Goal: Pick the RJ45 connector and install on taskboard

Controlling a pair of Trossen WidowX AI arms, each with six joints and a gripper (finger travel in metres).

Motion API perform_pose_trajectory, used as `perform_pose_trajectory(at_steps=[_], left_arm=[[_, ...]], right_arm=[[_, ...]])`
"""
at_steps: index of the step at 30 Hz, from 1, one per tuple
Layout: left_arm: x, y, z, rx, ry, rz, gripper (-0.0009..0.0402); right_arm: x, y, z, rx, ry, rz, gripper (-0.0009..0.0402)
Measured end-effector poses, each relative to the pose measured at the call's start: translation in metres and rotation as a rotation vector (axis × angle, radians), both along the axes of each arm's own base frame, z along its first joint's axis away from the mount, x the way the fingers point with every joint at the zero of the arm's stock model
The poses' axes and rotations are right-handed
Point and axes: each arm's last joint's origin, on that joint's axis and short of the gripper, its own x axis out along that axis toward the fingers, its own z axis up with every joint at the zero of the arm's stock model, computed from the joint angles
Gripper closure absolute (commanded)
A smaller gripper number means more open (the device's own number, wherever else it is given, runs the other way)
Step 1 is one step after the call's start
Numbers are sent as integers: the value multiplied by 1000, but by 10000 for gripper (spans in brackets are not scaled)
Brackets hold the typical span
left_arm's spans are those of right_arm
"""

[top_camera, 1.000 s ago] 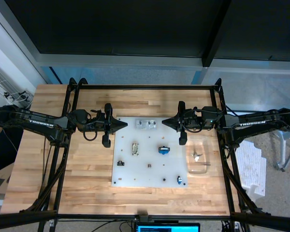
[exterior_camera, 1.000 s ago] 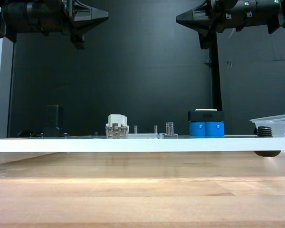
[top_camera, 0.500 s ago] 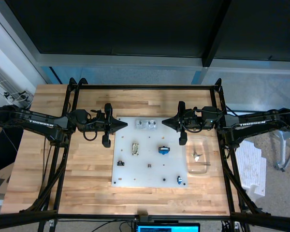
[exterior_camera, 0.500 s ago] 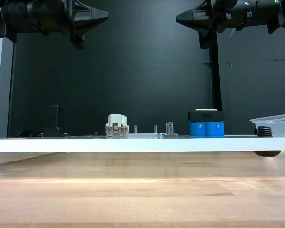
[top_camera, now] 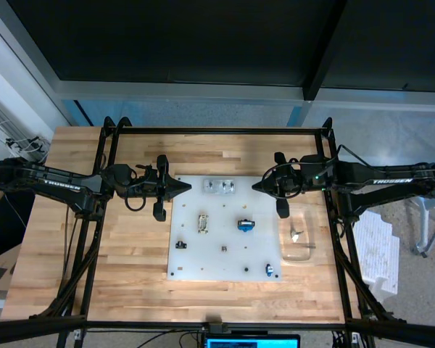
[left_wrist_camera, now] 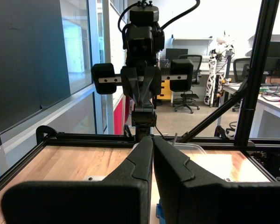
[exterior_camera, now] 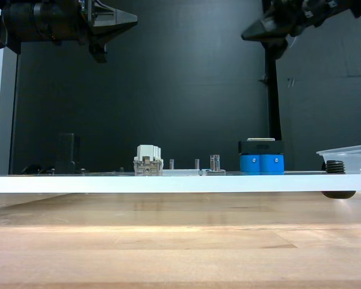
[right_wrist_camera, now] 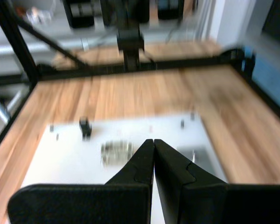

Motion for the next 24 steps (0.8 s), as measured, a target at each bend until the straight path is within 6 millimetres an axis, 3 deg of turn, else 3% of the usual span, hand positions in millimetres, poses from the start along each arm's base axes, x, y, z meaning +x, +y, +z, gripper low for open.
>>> perform_pose_trajectory(at_steps=[12,24], left_arm=[[0,0,0,0,0,0,393],[0,0,0,0,0,0,393]], right_arm=[[-24,12,14,31,303,41,393],[-55,25,16,35,413,36,393]])
